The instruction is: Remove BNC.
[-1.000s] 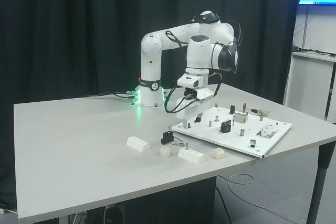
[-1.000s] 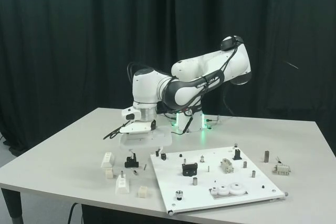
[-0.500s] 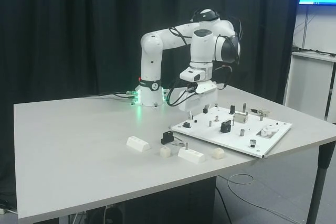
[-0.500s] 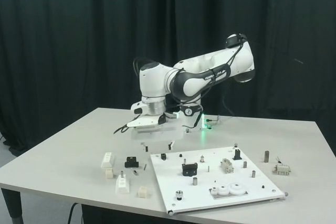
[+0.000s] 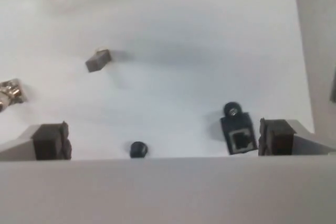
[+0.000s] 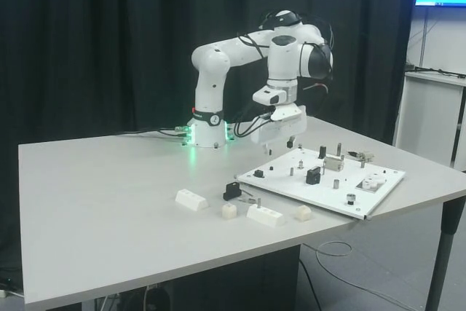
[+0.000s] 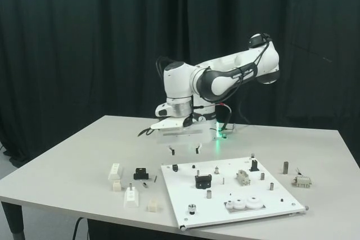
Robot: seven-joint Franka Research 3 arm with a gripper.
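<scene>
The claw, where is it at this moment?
In the second room view the claw hangs open and empty above the white board's back edge, near the small black block at its corner.

My arm (image 6: 240, 45) looks like smooth white plastic with a slight gloss, and its joints are wrapped in black cable. The board (image 7: 242, 209) under me is flat, white and matt. On it, the small socket block (image 5: 239, 134) looks like matt black plastic, and the connector (image 5: 9, 93) at the edge shines like bare metal. The table (image 6: 102, 202) is smooth matt grey. Behind it hangs a black cloth curtain (image 7: 84, 43) in soft folds.
</scene>
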